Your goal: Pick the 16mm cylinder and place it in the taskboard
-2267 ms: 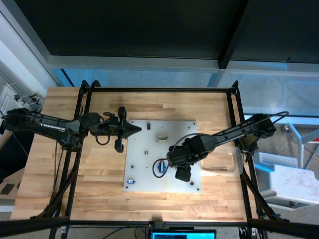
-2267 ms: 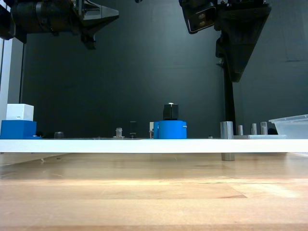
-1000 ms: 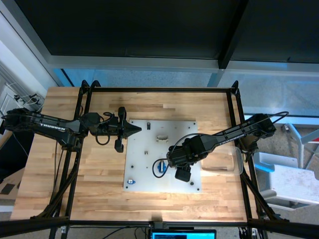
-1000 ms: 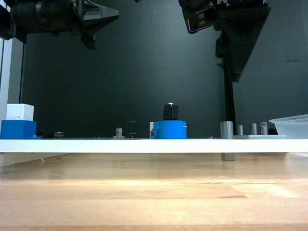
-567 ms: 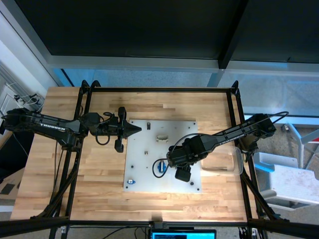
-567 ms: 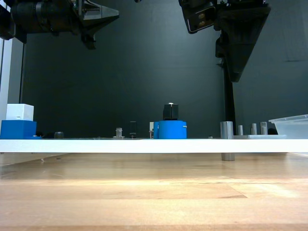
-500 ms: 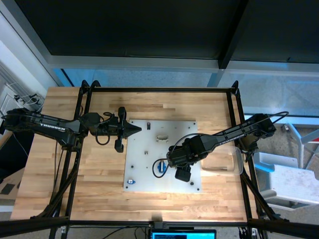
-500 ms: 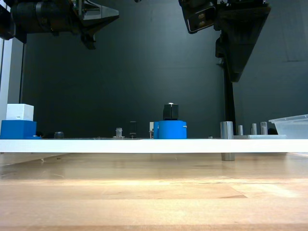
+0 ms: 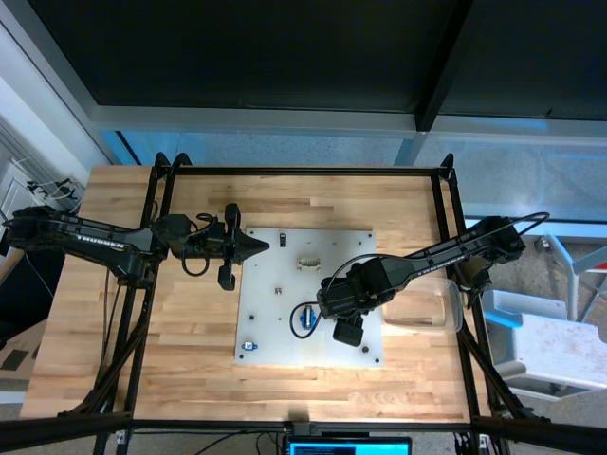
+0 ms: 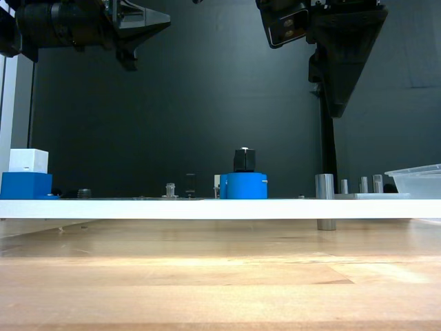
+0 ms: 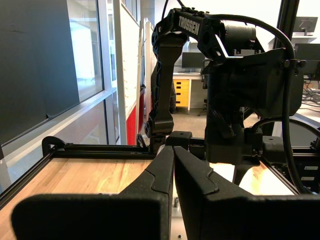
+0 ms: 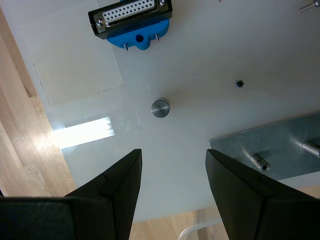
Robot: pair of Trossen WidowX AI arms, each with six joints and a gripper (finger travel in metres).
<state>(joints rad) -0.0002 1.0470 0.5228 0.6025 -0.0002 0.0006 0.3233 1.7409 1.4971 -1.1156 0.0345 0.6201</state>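
16mm cylinder (image 12: 160, 108) upright in the taskboard (image 9: 285, 327); judged step: placement done, retract pending.

Taskboard: a flat, matte white square plate on the wooden table (image 9: 190, 322). Right gripper (image 12: 173, 152): hangs well above the plate's right part, pointing straight down, with its black wedge-shaped fingers spread wide and holding nothing. Left gripper (image 11: 173, 150): level beside the plate's left edge, fingers pressed together, empty, apparently parked. Grey metal block (image 12: 280, 142): brushed, rectangular, carrying small pins. Blue connector housing (image 12: 131, 22): moulded plastic with a multi-pin socket face. Cylinder: a short, smooth metal peg with a round flat top; the low view shows its lower end below the plate, so it appears seated in a hole. Next move calls for a straight lift clear of the peg, with no sideways sweep.
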